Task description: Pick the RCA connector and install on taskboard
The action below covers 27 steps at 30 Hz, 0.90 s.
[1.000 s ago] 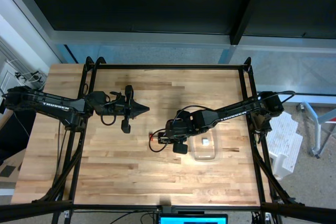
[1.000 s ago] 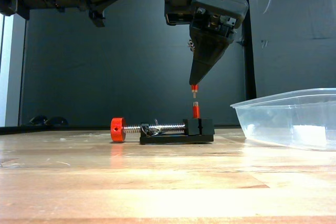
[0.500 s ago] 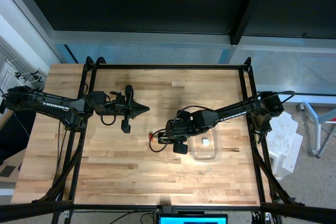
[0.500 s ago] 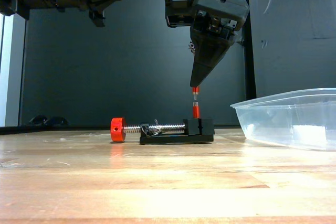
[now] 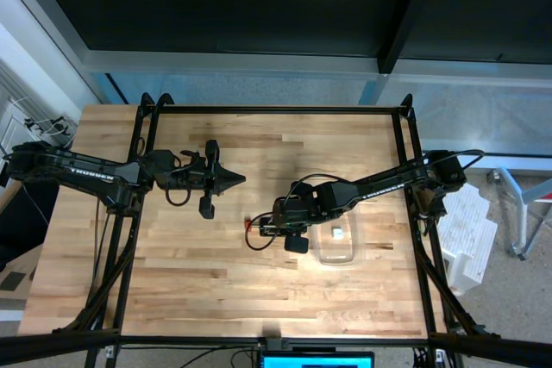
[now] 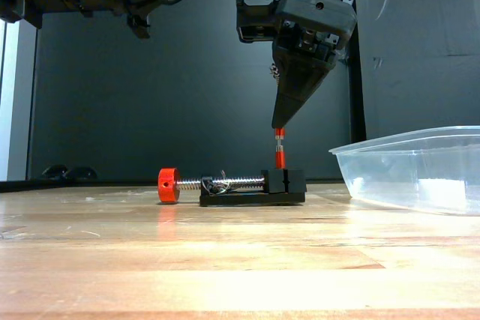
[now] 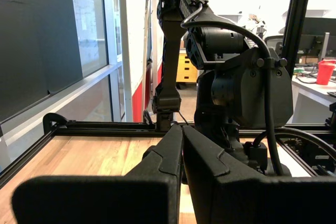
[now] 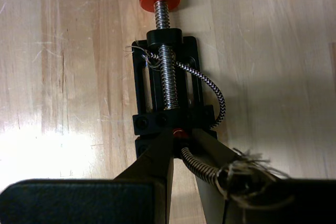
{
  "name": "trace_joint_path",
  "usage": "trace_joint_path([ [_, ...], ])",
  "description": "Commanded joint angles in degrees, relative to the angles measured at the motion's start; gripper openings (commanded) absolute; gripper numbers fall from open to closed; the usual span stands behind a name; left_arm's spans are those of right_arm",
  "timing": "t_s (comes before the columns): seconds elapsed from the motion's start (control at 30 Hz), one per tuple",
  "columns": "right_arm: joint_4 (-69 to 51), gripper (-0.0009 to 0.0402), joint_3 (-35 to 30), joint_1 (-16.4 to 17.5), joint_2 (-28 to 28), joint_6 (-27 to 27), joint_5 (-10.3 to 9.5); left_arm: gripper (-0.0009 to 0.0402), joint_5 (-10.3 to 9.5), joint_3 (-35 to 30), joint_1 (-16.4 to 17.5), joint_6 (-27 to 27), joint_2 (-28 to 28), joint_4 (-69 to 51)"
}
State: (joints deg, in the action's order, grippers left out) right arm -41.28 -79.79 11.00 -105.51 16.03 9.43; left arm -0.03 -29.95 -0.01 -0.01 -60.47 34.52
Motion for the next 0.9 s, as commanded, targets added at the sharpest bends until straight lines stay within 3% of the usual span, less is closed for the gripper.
trace_joint_path([
  [0.03,0.48,0.0000,0.35,0.00,-0.02,0.00,0.00,0.0000,0.00,0.00,0.00,0.02,-0.02,0.02],
  [0.9,5.01,0.0000,4.42,-0.04,-0.02,0.02,0.02,0.0000,0.00,0.00,0.02,0.02,-0.02,0.00],
])
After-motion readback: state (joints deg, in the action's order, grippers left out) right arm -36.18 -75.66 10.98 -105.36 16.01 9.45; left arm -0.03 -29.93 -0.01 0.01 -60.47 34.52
